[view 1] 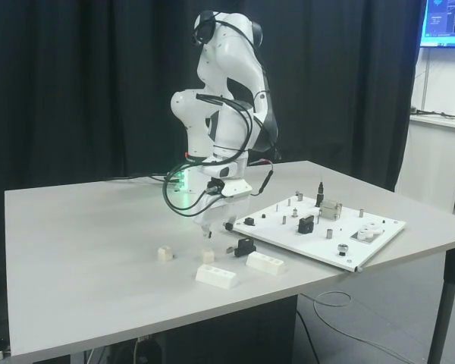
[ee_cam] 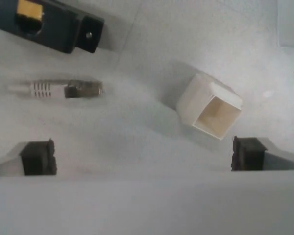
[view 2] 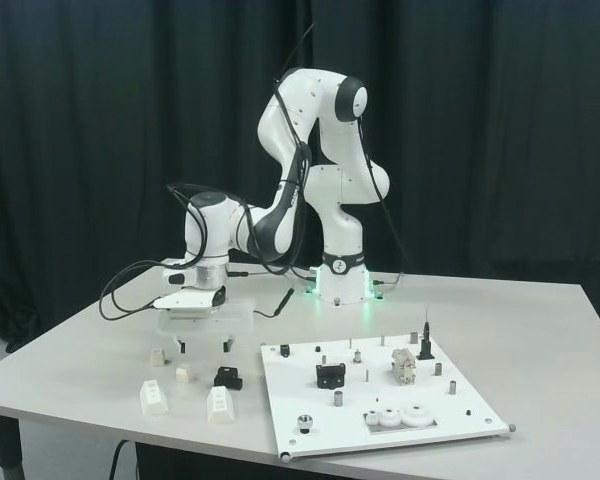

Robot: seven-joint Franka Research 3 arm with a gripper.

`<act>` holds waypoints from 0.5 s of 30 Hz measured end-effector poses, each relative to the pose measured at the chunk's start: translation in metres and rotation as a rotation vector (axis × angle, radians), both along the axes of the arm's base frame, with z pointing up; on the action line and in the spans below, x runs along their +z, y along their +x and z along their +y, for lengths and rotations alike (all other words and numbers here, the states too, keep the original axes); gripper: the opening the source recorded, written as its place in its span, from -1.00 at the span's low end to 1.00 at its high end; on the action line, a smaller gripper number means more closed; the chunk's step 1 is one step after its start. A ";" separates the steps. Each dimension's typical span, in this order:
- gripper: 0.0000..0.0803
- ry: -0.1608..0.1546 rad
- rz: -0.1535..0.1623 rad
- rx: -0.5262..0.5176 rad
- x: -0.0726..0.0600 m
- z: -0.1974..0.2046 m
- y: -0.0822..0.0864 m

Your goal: Remove round peg 4.

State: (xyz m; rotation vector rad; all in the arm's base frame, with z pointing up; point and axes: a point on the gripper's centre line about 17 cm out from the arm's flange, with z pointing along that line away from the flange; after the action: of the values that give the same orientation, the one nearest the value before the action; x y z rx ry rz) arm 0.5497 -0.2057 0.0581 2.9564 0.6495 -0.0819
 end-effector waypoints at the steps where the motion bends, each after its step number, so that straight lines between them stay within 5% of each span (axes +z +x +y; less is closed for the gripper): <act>1: 0.99 0.000 0.000 0.000 0.000 0.000 0.000; 15: 0.99 0.004 0.008 0.002 0.006 -0.002 0.004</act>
State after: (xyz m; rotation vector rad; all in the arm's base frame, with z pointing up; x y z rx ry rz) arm 0.5536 -0.2075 0.0638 2.9609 0.6551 -0.0930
